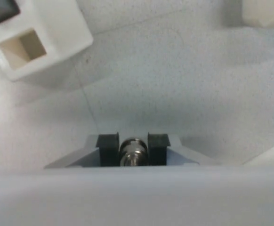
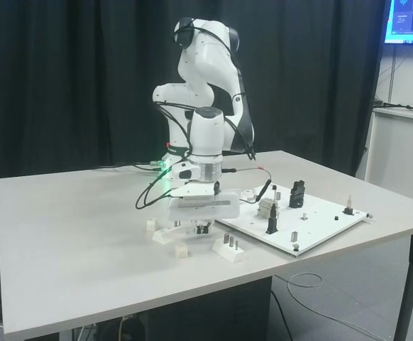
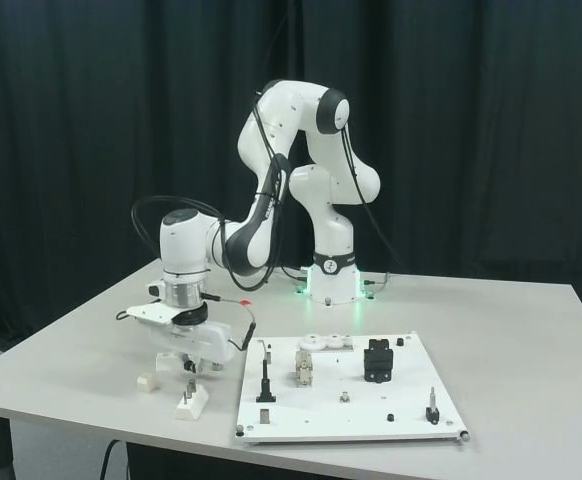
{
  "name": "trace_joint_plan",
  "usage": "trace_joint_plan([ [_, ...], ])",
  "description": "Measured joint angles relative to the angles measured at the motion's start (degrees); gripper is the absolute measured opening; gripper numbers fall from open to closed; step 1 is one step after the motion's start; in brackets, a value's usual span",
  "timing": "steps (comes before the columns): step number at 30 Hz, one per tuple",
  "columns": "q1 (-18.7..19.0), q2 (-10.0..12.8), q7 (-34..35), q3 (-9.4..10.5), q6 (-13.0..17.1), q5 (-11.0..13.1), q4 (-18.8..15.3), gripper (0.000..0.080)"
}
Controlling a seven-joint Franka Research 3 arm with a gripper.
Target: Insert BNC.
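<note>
The arm (image 3: 291,150) is white, built of rounded, smooth links with black rings at the joints; a grey band circles the wrist just above the hand; its round base (image 3: 333,285) glows green at the foot. Black cables (image 2: 153,192) loop from the wrist and hang beside the hand; another black cable runs along the upper links. A flat white plate (image 2: 203,208) sits across the hand, just above the gripper (image 1: 133,149); the two fingers (image 1: 108,148) are black and blocky, with squared, notched tips, mounted on a pale grey body.
</note>
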Motion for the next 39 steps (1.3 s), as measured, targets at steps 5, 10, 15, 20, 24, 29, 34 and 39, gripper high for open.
trace_joint_plan([
  [5, 0.00, -0.42, -0.16, -0.04, -0.39, 0.00, 0.00, 0.0124],
  [10, 0.00, -0.58, -0.40, -0.08, -0.51, 0.00, 0.01, 0.0124],
  [15, 0.00, -0.66, -0.62, -0.12, -0.56, 0.00, 0.01, 0.0124],
  [20, 0.00, -0.71, -0.92, -0.16, -0.57, 0.00, 0.01, 0.0124],
  [24, 0.00, -0.74, -1.03, -0.22, -0.57, 0.00, 0.01, 0.0124],
  [29, 0.00, -0.76, -1.79, -0.34, -0.57, 0.00, 0.07, 0.0124],
  [34, 0.00, -0.76, -2.43, -0.50, -0.57, 0.00, 0.16, 0.0124],
  [39, 0.00, -0.76, -2.58, -0.61, -0.57, 0.00, 0.24, 0.0124],
])
